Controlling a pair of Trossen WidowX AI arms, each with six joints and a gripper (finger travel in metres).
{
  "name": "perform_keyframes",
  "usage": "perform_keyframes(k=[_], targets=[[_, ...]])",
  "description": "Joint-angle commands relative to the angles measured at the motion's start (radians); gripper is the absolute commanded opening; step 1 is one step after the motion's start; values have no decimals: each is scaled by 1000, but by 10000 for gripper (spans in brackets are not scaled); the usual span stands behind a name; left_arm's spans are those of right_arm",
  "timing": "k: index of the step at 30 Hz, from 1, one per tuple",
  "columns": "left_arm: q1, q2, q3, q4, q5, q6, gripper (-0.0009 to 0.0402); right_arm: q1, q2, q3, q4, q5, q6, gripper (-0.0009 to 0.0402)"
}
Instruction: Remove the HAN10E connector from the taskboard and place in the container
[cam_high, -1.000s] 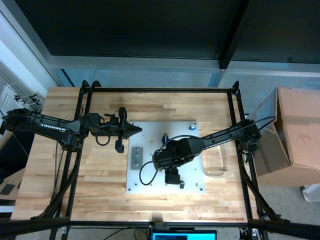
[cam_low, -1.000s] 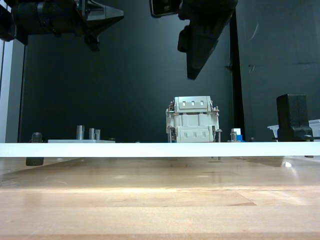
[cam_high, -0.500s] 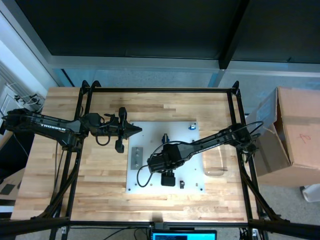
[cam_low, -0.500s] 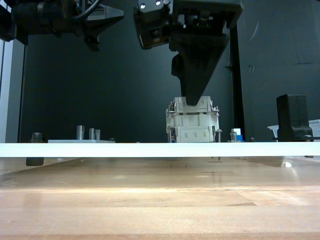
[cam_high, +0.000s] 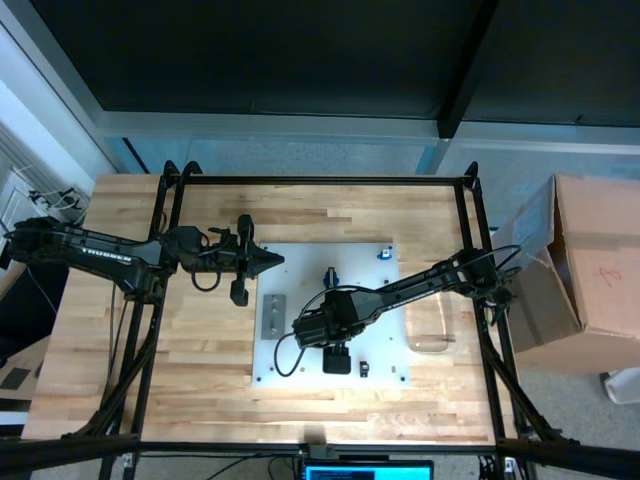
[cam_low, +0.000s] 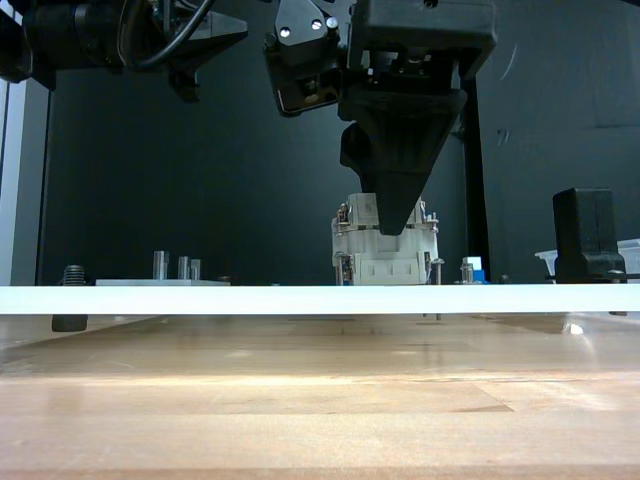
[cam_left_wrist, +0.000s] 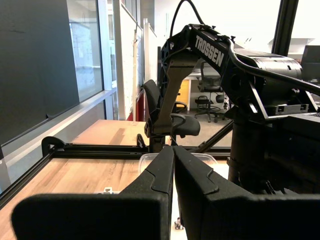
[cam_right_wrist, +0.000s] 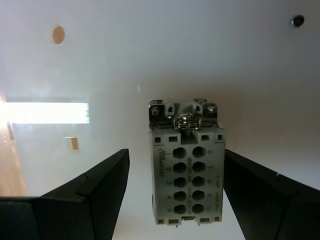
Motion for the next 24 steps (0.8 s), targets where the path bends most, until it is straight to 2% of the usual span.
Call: perform_keyframes(k=[1, 15, 20, 24], targets=[[0, 0, 0, 0, 0, 0, 0, 0, 0, 0, 1, -1, -1, 218], [0, 0, 0, 0, 0, 0, 0, -2, -8, 0, 0, -9, -19, 57], [0, 0, 0, 0, 0, 0, 0, -1, -26, 0, -3, -9, -23, 22], [0, 0, 0, 0, 0, 0, 0, -1, -51, 0, -4, -9, -26, 10]])
